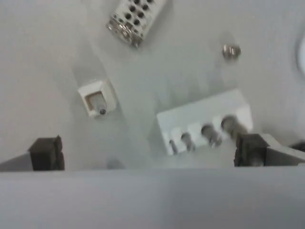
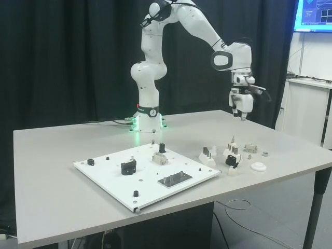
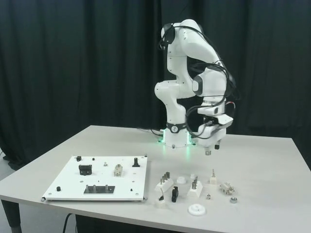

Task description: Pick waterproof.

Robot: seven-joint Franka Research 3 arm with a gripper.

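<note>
Gripper (image 1: 147,152) hangs high above the small parts on the grey table (image 2: 46,155), fingers spread, holding nothing

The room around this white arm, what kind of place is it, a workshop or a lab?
Most likely a robotics lab. The white robot arm is bolted to a bare grey table, black curtains close off the background, and a flat white assembly board with small fixtures lies beside loose connector parts.
</note>
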